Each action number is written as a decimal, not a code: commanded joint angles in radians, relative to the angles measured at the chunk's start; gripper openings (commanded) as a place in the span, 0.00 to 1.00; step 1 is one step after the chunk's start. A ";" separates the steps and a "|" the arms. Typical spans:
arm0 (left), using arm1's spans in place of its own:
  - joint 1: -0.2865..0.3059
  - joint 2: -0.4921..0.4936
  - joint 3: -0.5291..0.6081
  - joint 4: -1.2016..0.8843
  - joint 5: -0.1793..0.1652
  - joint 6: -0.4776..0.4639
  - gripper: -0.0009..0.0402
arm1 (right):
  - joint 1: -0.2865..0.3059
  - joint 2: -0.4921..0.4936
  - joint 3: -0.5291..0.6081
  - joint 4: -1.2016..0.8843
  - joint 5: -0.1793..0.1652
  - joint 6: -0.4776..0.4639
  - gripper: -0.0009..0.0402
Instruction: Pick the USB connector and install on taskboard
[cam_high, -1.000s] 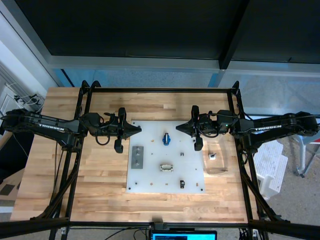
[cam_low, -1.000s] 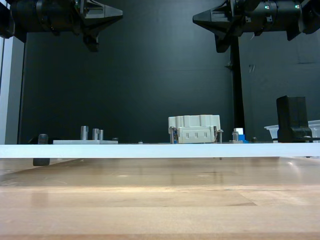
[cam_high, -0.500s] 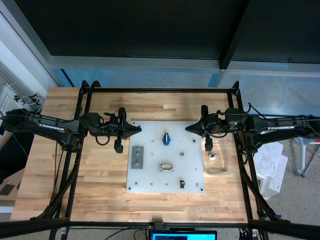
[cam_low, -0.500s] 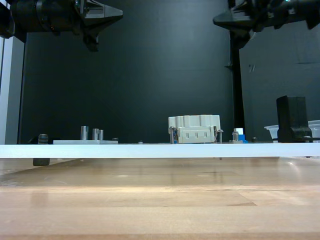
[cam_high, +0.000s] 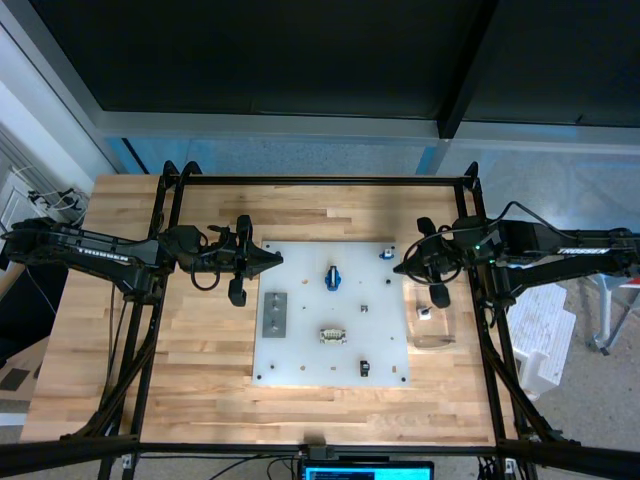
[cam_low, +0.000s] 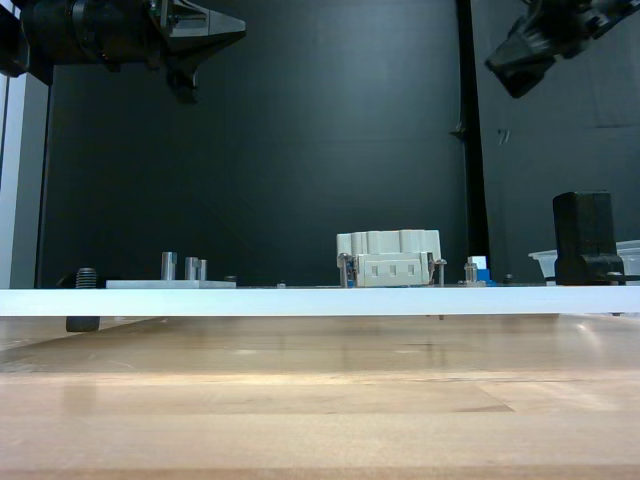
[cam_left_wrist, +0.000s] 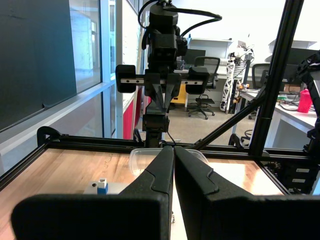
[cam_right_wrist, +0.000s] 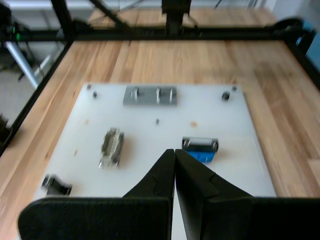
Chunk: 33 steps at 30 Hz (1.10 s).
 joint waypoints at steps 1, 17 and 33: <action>0.000 0.000 0.000 0.000 0.000 0.000 0.02 | 0.021 0.001 0.042 -0.106 0.046 -0.011 0.02; 0.000 0.000 0.000 0.000 0.000 0.000 0.02 | 0.099 0.001 0.116 -0.509 0.069 0.005 0.02; 0.000 0.000 0.000 0.000 0.000 0.000 0.02 | 0.314 0.039 0.076 -0.706 0.149 0.151 0.02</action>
